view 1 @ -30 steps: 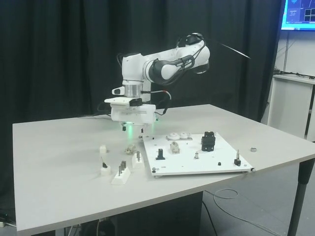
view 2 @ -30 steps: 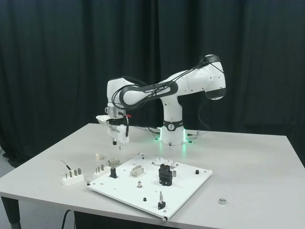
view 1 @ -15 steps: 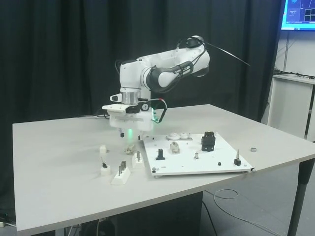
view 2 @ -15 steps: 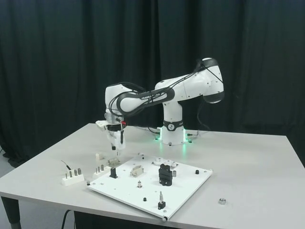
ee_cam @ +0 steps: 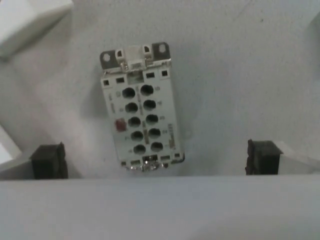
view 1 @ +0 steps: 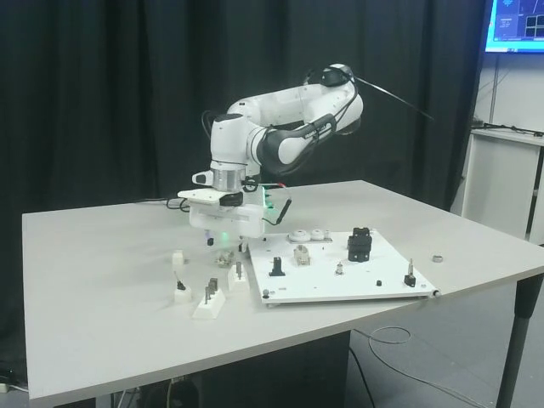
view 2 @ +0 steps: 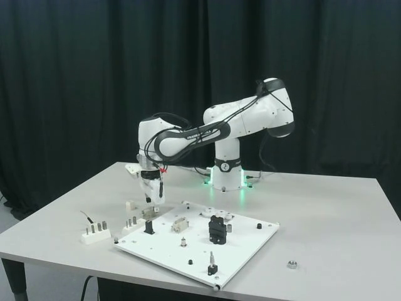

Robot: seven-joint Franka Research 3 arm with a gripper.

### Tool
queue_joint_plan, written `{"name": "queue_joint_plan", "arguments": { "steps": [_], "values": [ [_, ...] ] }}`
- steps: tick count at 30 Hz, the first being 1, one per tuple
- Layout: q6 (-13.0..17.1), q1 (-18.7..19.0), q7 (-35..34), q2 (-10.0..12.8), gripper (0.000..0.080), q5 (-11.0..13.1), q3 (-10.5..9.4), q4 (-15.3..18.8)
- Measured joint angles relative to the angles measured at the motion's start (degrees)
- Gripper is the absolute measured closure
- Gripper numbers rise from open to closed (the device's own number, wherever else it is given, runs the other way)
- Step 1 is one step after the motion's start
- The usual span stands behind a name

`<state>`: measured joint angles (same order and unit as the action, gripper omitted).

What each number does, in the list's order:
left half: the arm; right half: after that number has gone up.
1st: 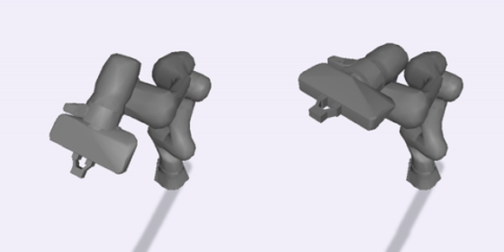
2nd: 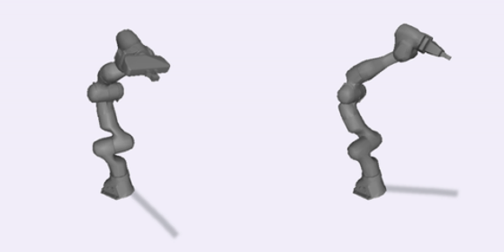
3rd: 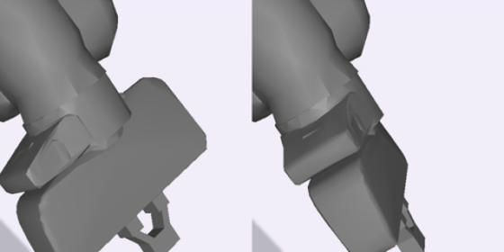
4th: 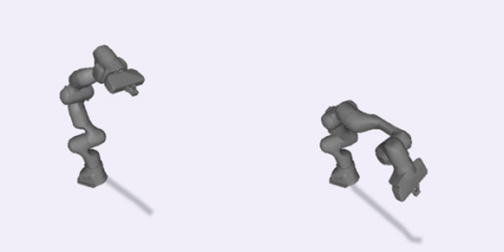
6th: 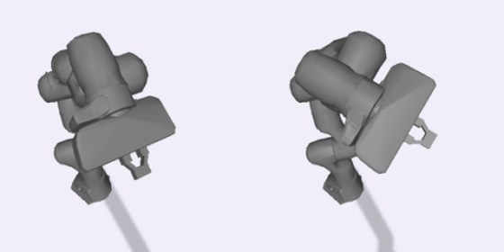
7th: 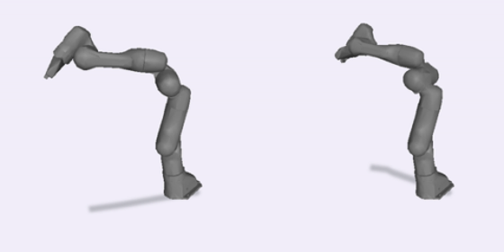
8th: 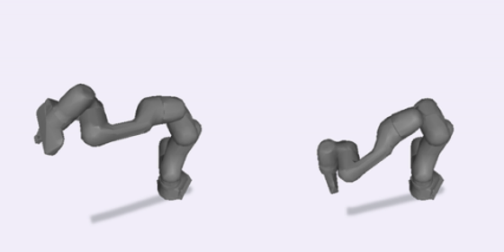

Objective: Pick waterproof.

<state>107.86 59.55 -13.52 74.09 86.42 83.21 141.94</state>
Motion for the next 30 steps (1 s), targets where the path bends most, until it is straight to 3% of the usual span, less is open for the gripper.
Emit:
{"name": "queue_joint_plan", "arguments": {
  "steps": [23,24,30],
  "values": [
    [1.4,-3.5,3.8,0.6,0.0003,1.5,-3.08,-2.7],
    [1.5,-3.7,3.8,0.6,0.0142,1.6,-3.14,-2.9],
    [1.7,-4.5,3.8,0.6,0.0142,2.0,-3.32,-3.7]
  ]
}}
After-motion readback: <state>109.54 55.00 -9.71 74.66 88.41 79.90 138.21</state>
